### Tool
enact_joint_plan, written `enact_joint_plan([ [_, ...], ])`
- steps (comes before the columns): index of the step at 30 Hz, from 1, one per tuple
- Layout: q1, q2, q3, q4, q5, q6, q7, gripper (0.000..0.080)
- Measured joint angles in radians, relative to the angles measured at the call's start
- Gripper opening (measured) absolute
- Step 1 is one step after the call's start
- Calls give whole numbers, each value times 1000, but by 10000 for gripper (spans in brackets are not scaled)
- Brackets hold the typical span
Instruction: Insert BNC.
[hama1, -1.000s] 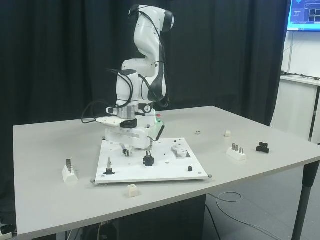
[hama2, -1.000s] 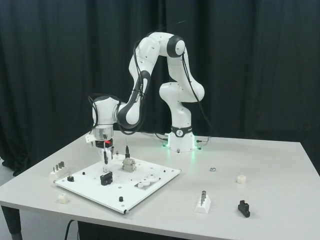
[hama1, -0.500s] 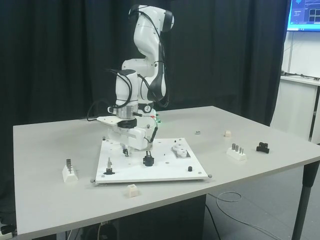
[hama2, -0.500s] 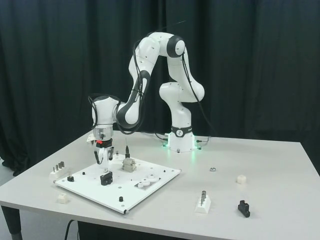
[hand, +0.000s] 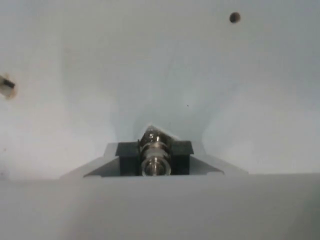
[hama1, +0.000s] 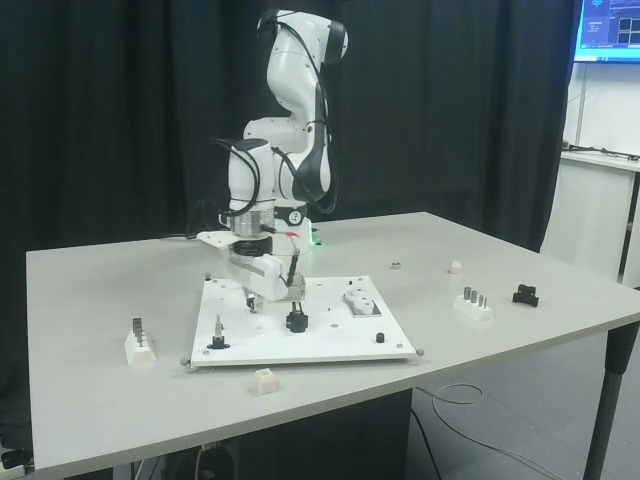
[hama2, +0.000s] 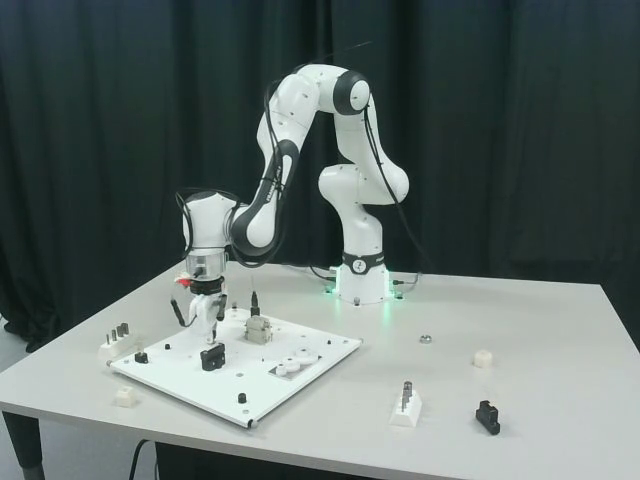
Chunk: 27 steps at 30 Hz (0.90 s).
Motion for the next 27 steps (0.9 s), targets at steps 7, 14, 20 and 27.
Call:
enact_joint_plan([
  [7,0,1,-1,0,22,2,63,120],
  [14,0,1,-1,0,40,4,128,120],
  [20,0,1,-1,-1,40,5,194,120],
  [27,0,0,-2,-2,40,5,256,120],
])
